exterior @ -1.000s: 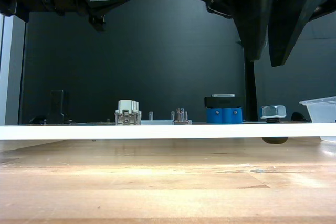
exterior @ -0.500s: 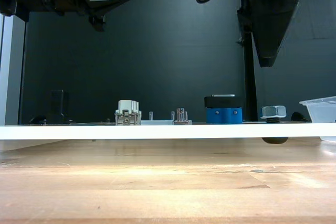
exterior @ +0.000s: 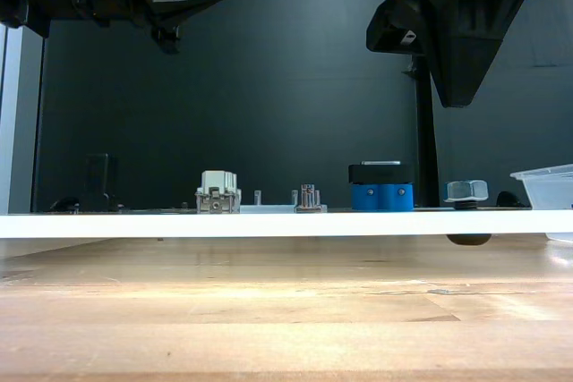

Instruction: Pick the M12 fastener and fasten on the M12 threads

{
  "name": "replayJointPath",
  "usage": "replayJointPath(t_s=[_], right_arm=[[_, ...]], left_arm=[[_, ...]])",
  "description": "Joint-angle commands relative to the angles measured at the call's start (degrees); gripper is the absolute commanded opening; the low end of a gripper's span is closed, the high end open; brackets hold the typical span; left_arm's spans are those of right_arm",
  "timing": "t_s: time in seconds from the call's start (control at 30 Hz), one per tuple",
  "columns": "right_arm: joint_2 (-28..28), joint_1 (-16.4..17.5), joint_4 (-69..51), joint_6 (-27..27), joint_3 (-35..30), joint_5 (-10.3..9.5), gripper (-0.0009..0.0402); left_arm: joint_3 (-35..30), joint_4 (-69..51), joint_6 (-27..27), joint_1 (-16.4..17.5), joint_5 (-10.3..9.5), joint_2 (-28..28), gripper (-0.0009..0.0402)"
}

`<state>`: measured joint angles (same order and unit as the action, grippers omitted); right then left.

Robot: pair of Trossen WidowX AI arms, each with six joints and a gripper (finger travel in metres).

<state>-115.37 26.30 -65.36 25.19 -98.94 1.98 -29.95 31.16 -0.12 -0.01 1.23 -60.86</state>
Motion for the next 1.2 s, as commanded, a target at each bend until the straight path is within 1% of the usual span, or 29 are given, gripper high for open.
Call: replayJointPath(t_s=[0.03, 0.17, 0.2, 0.3, 0.57, 0.63, 0.9, 0.93, 0.97, 1.0, 1.03, 1.07, 1.1, 1.13, 1.17, 1.2], right_arm=[[0.0, -0.2, -0.2, 0.6, 1.2, 0.59, 0.0000], [-0.5, -0.2, 0.0, 2.9, 3.4, 0.66, 0.0000], [-0.6, -0.2, 0.3, 3.1, 3.8, 1.05, 0.0000], [-1.4, -0.1, 1.2, 4.0, 4.4, 1.07, 0.0000], [-2.6, 0.0, 4.6, 4.4, 4.8, 1.07, 0.0000], [-2.8, 0.0, 5.5, 4.4, 4.9, 1.64, 0.0000], [-3.0, 0.0, 6.3, 4.3, 5.2, 1.44, 0.0000], [-3.0, 0.0, 6.2, 4.1, 5.2, 0.94, 0.0000], [-3.0, 0.0, 6.0, 3.8, 5.2, -0.61, 0.0000], [-3.0, 0.0, 5.6, 3.0, 5.2, -3.52, 0.0000], [-2.8, -0.1, 5.2, 2.2, 5.1, -7.50, 0.0000], [-2.5, -0.1, 4.8, 1.6, 5.1, -10.88, 0.0000], [-2.3, -0.1, 4.4, 1.3, 5.1, -12.79, 0.0000], [-2.2, -0.1, 4.0, 1.3, 5.1, -13.07, 0.0000], [-1.9, 0.0, 3.5, 1.2, 5.1, -12.70, 0.0000], [-1.7, -0.1, 3.0, 1.3, 5.1, -11.91, 0.0000]], left_arm=[[0.0, 0.0, 0.0, 0.0, 0.02, 0.0, 0.0000], [0.0, 0.0, 0.0, 0.0, 0.02, 0.0, 0.0000], [0.0, 0.0, 0.0, 0.0, 0.02, 0.0, 0.0000], [0.0, 0.0, 0.0, 0.0, 0.02, 0.0, 0.0000], [0.0, 0.0, 0.0, 0.0, 0.02, 0.0, 0.0000], [0.0, 0.0, 0.0, 0.0, 0.02, 0.0, 0.0000], [0.0, 0.0, 0.0, 0.0, 0.02, 0.0, 0.0000], [0.0, 0.0, 0.0, 0.0, 0.02, 0.0, 0.0000], [0.0, 0.0, 0.0, 0.0, 0.02, 0.0, 0.0000], [0.0, 0.0, 0.0, 0.0, 0.02, 0.0, 0.0000], [0.0, 0.0, 0.0, 0.0, 0.02, 0.0, 0.0000], [0.0, 0.0, 0.0, 0.0, 0.02, 0.0, 0.0000], [0.0, 0.0, 0.0, 0.0, 0.02, 0.0, 0.0000], [0.0, 0.0, 0.0, 0.0, 0.02, 0.0, 0.0000], [0.0, 0.0, 0.0, 0.0, 0.02, 0.0, 0.0000], [0.0, 0.0, 0.0, 0.0, 0.02, 0.0, 0.0000]])
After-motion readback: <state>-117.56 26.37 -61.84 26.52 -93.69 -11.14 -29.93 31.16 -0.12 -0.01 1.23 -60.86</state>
